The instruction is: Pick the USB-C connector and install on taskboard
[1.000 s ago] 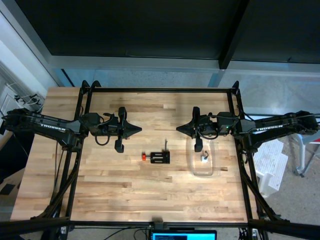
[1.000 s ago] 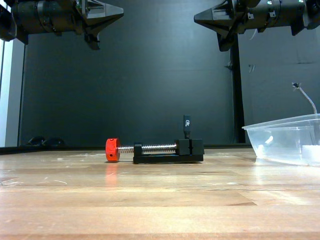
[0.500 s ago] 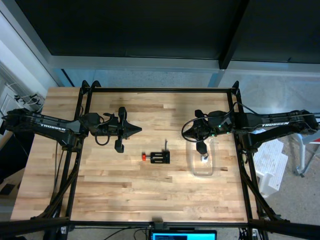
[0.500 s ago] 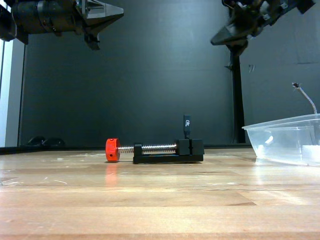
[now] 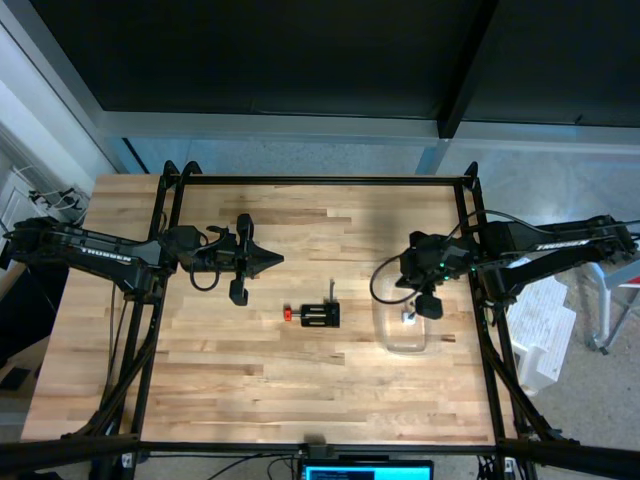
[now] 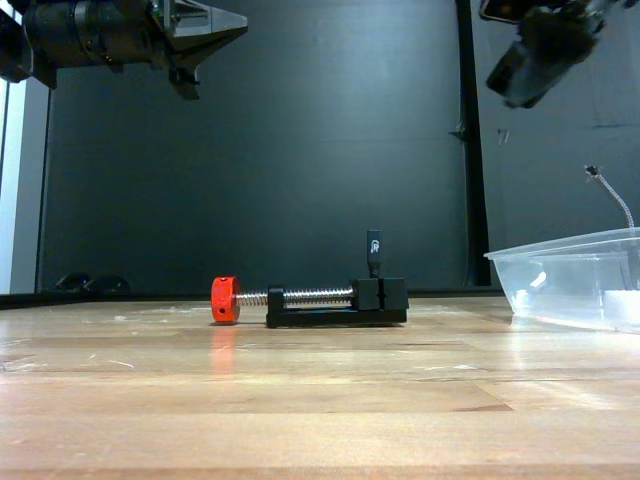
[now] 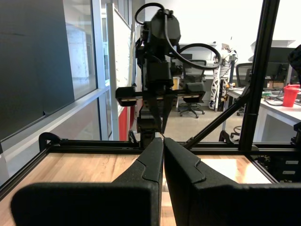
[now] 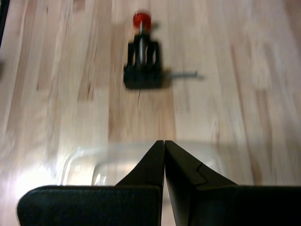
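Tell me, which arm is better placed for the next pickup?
Right: the right gripper, shut, hangs over the clear tray; the left gripper, shut, sits parked high, left of the taskboard.

Left gripper (image 6: 238, 22) cropped overhead, right gripper (image 6: 512, 80) blurred

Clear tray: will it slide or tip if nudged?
Likely slides: thin clear tray looks light on the smooth table. Probably won't tip: low and wide. Right gripper hangs above it, left gripper high at left; both shut.
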Robot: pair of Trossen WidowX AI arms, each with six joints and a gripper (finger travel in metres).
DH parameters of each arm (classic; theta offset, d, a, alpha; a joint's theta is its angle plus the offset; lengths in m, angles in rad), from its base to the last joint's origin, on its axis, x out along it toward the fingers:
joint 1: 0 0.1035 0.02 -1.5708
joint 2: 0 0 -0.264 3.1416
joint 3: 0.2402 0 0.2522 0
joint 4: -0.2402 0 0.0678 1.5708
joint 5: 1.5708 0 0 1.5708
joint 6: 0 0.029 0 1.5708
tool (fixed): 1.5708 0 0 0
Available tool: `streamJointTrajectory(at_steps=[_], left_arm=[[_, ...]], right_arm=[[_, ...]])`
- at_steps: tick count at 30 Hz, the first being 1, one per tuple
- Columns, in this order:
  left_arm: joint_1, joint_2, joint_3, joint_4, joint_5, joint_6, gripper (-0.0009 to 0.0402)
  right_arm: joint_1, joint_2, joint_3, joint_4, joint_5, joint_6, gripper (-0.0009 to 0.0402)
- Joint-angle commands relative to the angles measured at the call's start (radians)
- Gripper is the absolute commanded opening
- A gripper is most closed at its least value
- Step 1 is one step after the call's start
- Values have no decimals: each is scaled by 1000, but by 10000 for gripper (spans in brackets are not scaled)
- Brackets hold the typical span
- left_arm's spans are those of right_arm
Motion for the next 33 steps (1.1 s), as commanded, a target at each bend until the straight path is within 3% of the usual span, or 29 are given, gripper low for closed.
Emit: streamJointTrajectory(at_steps=[1,10,12,15,19,25,31,33], left_arm=[[0,0,0,0,0,0,0],[0,0,0,0,0,0,0],[0,0,0,0,0,0,0],[0,0,0,0,0,0,0],[0,0,0,0,0,0,0],[0,0,0,0,0,0,0],[0,0,0,0,0,0,0],[0,0,0,0,0,0,0]], right_arm=[[28,1,18,-89,2,32,0],[111,3,33,-283,6,129,0],[127,11,33,-320,29,163,0],[157,37,33,-369,29,201,0],[181,75,33,-379,53,243,10],[193,135,32,-376,54,289,82],[201,180,19,-356,105,289,159],[204,190,8,-329,105,289,178]])
